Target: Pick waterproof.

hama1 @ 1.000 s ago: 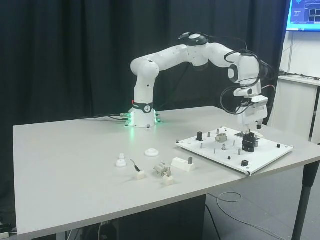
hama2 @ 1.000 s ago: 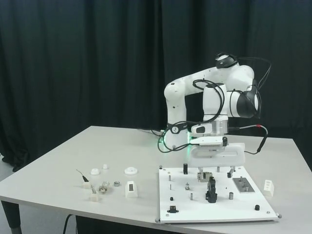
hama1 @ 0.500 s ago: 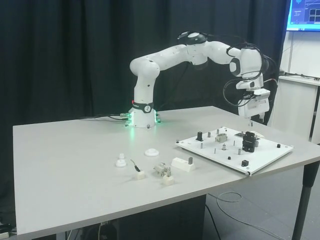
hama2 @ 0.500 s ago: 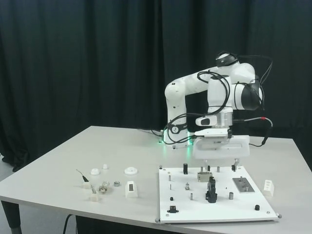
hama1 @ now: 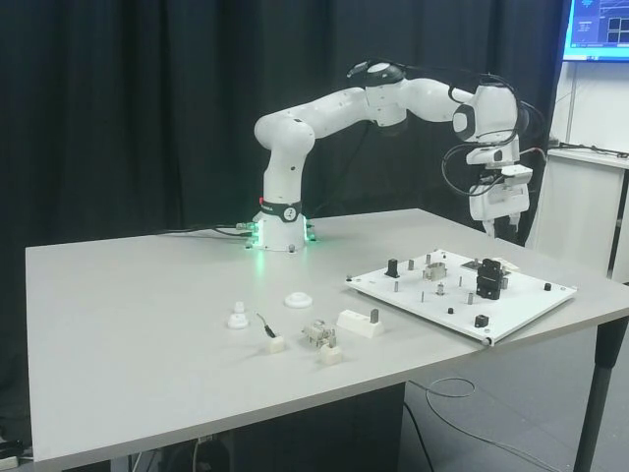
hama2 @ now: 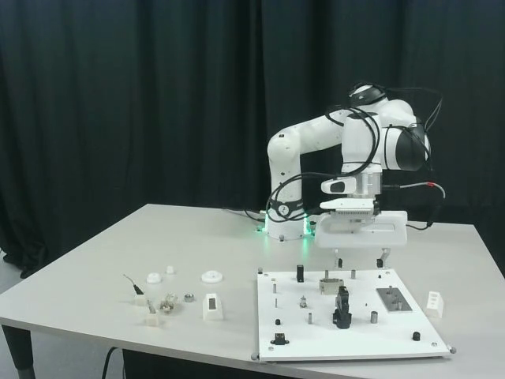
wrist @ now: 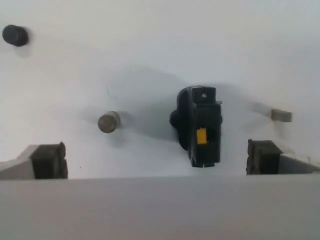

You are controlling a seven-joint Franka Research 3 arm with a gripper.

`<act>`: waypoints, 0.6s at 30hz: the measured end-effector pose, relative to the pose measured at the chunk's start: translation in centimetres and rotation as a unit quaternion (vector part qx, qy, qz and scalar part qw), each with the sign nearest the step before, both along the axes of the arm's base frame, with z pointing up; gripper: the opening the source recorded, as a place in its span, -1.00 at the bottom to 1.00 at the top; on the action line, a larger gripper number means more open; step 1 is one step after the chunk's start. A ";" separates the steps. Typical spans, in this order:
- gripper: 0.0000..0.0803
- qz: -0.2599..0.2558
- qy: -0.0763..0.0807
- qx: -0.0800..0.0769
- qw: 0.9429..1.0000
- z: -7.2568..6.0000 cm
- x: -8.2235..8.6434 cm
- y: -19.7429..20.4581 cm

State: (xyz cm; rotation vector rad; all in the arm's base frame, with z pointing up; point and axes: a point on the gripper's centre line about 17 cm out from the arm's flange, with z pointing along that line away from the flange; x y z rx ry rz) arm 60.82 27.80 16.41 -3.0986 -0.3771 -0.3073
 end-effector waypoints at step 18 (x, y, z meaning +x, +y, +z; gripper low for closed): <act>0.99 -0.013 -0.010 -0.034 0.999 2.3 1.0 -3.7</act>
